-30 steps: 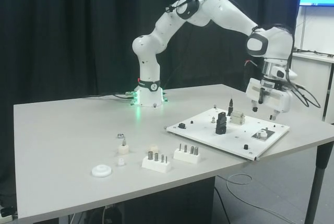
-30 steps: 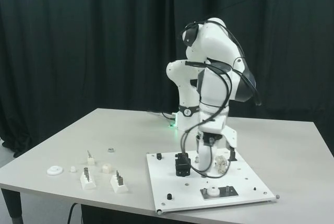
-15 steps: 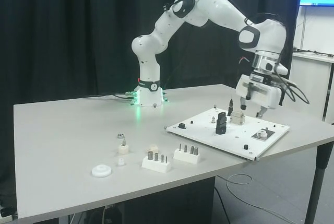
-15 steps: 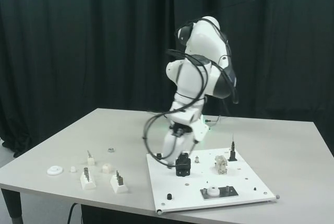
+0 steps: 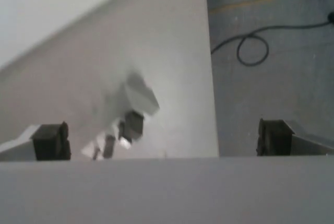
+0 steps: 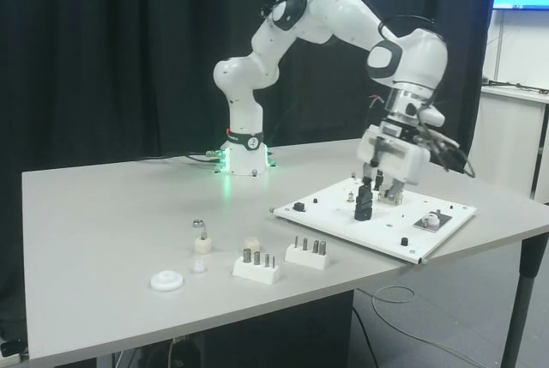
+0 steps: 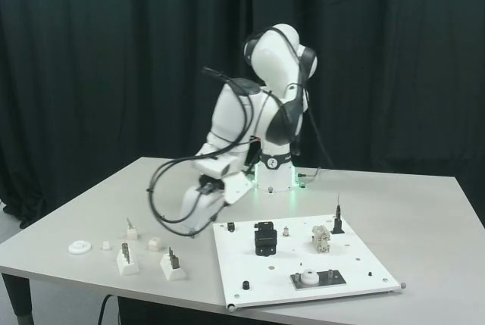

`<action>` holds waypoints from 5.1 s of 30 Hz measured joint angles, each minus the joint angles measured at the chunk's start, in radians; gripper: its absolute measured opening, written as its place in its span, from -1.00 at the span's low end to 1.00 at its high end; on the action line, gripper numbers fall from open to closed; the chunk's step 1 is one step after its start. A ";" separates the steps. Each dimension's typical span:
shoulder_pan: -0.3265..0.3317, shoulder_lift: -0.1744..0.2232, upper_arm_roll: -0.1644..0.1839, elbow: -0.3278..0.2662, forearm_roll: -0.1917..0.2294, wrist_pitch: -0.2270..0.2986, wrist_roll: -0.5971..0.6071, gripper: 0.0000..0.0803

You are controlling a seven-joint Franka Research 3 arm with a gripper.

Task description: Pick large gear.

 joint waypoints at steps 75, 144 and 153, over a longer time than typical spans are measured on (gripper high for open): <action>-0.655 0.005 0.102 -0.135 0.199 0.426 -0.008 0.99; -0.780 0.289 0.068 0.229 0.429 0.076 0.108 0.99; -0.780 0.294 0.068 0.219 0.457 0.069 0.056 0.99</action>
